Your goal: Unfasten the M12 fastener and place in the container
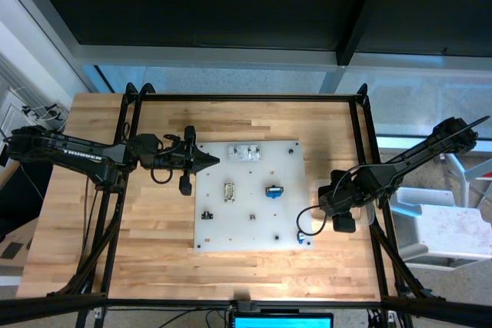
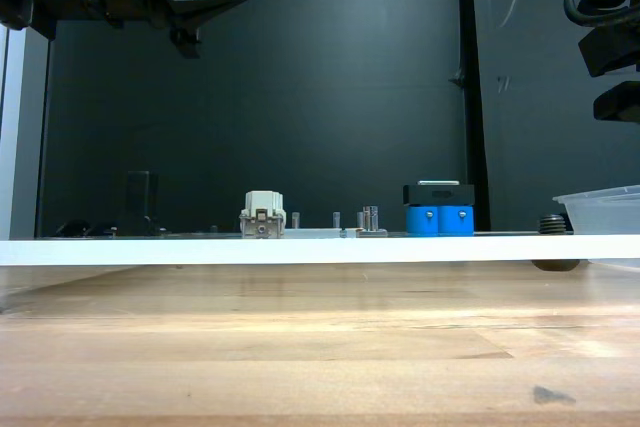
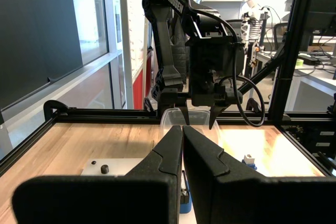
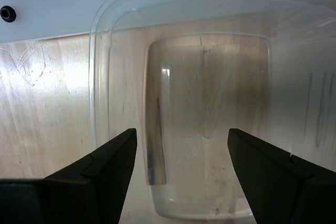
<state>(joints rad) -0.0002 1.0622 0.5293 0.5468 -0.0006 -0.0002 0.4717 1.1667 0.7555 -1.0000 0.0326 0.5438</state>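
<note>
The right tool (image 4: 182,132) hangs released, its two black fingers (image 4: 113,156) spread wide. Through its own camera I look straight down between them into the shallow clear plastic tray (image 4: 100,77). The tray lies directly underneath, its long axis running crosswise to the line from finger to finger. The stretch of tray floor that I can see shows no small silver nut. The fingers cover the rest, so I cannot tell whether it lies there.

From the high view the right tool (image 1: 340,217) sits just off the right edge of the white plastic board (image 1: 231,228). The left tool (image 1: 209,160) is over the board's left edge, well apart. The right arm is plainly the nearer one to both tray and stud. I make out no nut here either.

In the low view the short black ribbed stud (image 2: 552,224) stands in front of the tray (image 2: 600,209). Its ribs show and nothing silver sits on it, so the nut looks to be off. The right tool is high above, and the blue connector block (image 2: 438,209) stands well to the side, out of the way.

From the left wrist view the left tool (image 3: 182,129) is clenched on nothing and points across the board at the right arm.

If the nut did drop in, I'd say only the pull-back remains.
</note>
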